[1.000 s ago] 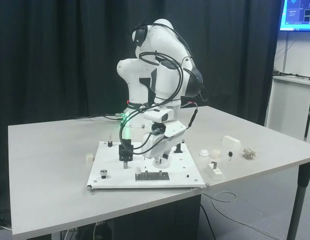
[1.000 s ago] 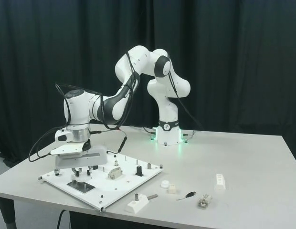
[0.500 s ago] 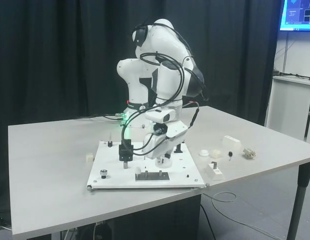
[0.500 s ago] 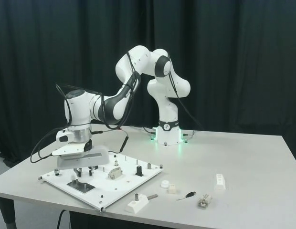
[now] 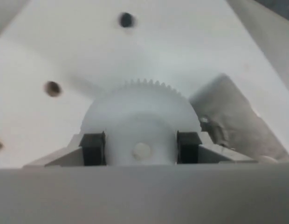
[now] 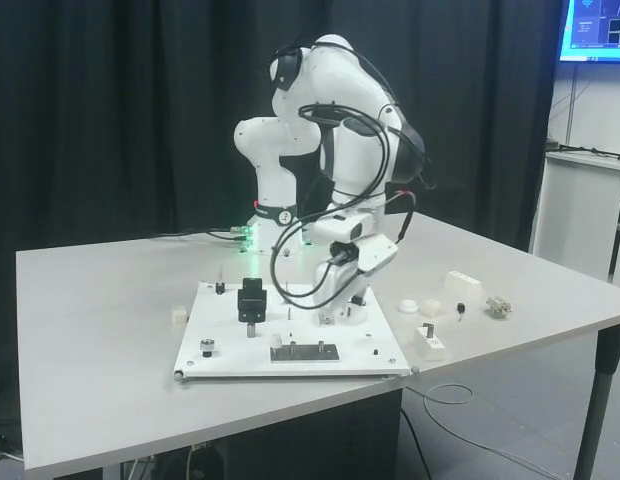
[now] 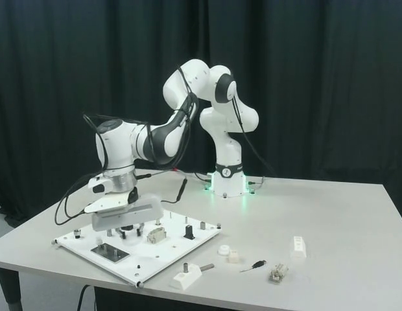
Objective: Place large gear.
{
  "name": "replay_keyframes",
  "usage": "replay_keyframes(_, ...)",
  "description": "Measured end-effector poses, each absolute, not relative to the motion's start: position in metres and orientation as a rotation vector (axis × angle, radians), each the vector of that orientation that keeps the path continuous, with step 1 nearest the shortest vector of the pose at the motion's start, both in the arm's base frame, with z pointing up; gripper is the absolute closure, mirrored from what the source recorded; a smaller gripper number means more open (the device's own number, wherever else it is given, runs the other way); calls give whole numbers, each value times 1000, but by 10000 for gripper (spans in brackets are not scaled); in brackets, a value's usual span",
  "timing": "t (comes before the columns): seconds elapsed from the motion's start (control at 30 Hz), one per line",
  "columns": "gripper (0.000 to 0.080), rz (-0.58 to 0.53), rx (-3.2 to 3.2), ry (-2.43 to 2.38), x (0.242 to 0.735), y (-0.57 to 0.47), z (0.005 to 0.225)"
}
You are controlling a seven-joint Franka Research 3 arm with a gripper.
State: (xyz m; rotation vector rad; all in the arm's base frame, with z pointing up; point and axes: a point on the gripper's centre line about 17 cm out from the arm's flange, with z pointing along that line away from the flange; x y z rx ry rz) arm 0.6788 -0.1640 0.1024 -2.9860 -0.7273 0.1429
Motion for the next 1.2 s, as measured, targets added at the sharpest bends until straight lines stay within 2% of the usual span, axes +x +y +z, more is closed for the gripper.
replay_keyframes(0.43,475,161,-2956,-694,682,-104,113)
replay_keyframes(1.2,475,180,-2954,-631,687,48,108)
